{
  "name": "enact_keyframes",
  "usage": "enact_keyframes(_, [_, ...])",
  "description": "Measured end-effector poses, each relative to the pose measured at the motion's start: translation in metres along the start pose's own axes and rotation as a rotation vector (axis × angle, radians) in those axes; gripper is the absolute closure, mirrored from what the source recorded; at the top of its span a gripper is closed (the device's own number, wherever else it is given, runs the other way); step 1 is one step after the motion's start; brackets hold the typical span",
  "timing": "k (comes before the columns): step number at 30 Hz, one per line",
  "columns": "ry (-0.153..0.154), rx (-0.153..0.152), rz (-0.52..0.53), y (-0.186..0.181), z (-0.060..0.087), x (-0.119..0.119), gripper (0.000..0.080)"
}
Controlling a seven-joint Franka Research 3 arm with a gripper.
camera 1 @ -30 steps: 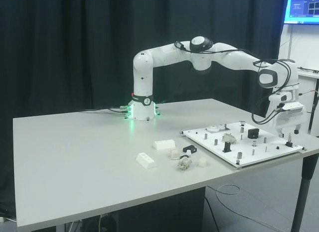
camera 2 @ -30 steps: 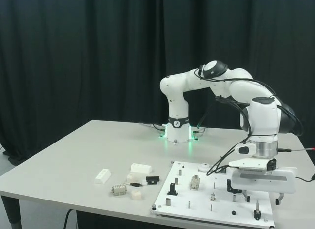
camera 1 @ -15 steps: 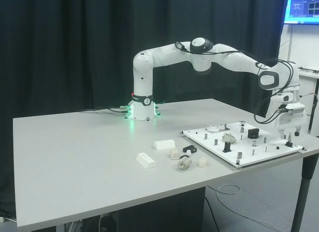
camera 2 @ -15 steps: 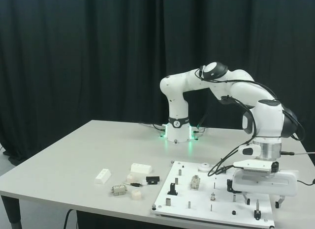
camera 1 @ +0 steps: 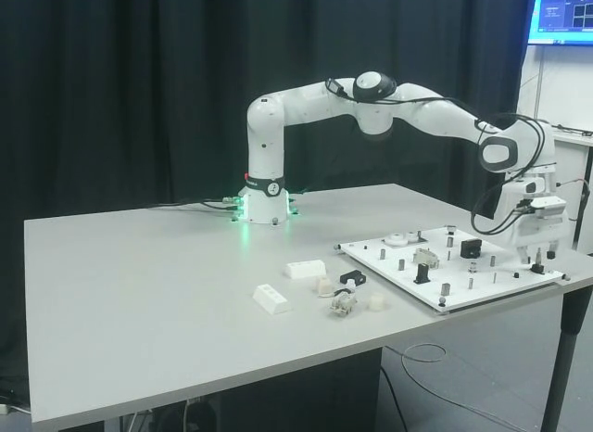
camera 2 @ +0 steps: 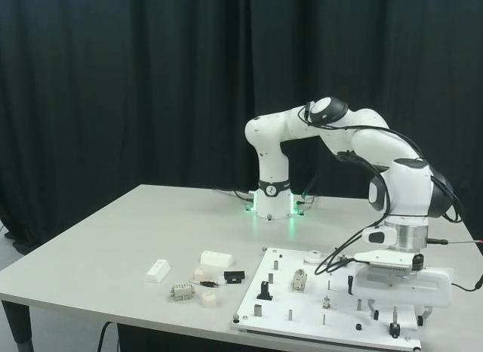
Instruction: Remove Ethernet.
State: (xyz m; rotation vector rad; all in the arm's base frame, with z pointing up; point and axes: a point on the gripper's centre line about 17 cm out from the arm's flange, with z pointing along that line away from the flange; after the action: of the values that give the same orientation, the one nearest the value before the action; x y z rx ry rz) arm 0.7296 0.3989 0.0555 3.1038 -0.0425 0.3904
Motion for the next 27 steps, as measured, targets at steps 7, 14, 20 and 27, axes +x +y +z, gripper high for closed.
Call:
enact_keyframes(7, [0.003, 0.005, 0.003, 0.0008, 0.0042, 0.0011, 0.0003])
enact_keyframes(14, [0.006, 0.003, 0.001, 0.0016, 0.0050, 0.0018, 0.0003])
enact_keyframes(20, [0.007, 0.004, 0.001, 0.0014, 0.0045, 0.0026, 0.0003])
enact_keyframes(27, [0.006, 0.005, 0.002, 0.0022, 0.0049, 0.0033, 0.0294])
